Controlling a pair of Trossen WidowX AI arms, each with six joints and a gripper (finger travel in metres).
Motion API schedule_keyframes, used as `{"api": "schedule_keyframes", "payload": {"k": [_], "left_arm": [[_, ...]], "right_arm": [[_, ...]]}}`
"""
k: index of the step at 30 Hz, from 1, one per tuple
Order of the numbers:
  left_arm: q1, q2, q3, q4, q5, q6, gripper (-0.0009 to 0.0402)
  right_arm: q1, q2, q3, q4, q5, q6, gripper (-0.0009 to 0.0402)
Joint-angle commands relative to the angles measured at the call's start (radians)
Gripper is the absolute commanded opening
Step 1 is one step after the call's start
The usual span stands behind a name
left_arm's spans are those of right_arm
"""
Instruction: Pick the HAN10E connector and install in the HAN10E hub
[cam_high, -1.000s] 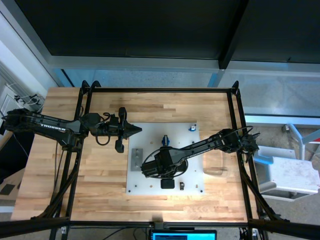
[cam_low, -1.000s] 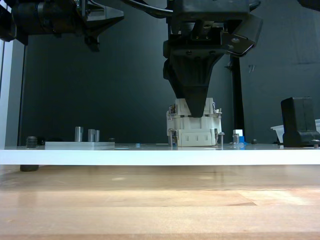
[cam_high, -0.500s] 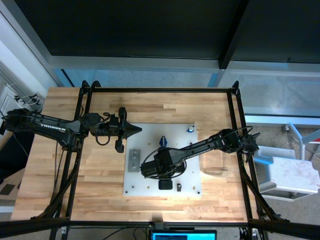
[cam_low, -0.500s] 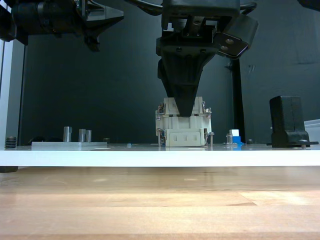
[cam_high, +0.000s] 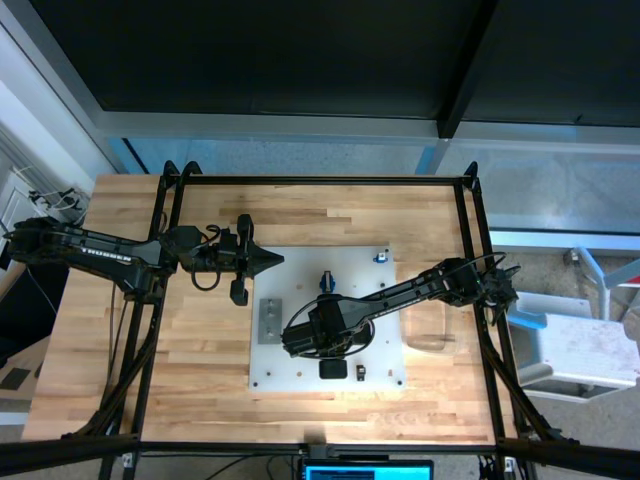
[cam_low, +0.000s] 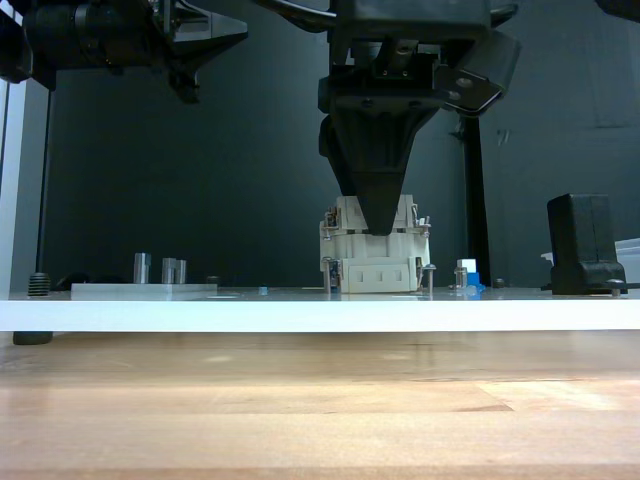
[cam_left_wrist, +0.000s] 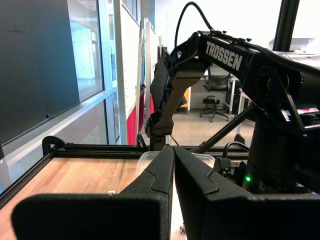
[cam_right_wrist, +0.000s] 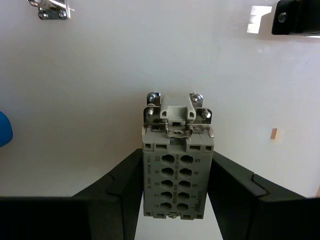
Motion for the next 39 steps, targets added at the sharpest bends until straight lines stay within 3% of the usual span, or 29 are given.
{"api": "schedule_keyframes", "payload": {"k": [1,8,17,26,39], "left_arm": [[0.0,0.0,0.0,0.0,0.0,0.0,0.0],[0.0,0.0,0.0,0.0,0.0,0.0,0.0],[0.0,0.0,0.0,0.0,0.0,0.0,0.0],[0.0,0.0,0.0,0.0,0.0,0.0,0.0],[0.0,0.0,0.0,0.0,0.0,0.0,0.0]], "right_arm": [[0.002,-0.005,0.0,-0.004,0.002,0.006,0.019],[0.012,-0.027,0.0,-0.006,0.001,0.006,0.0246],[0.021,-0.074,0.0,-0.011,0.002,0.006,0.0283],[0.033,-0.13,0.0,-0.017,0.002,0.006,0.0296],[0.04,-0.136,0.0,-0.014,0.002,0.006,0.0295]]}}
